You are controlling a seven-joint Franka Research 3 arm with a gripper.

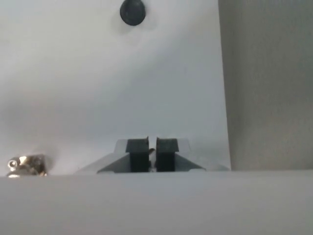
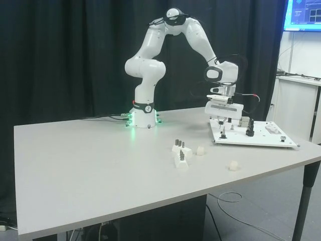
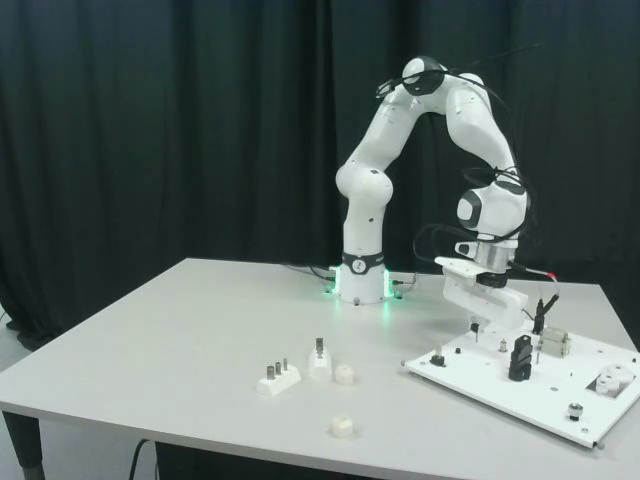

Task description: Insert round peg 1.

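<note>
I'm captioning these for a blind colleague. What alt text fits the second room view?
A white robot arm reaches down over a white board at the far end of a grey table, its gripper just above the board. Small white blocks holding pegs sit mid-table before a black curtain.

Claw (image 2: 221, 122) above board (image 2: 261, 141)

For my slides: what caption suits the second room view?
White arm holds its claw low over the white board; small peg stands wait on the grey table.
</note>
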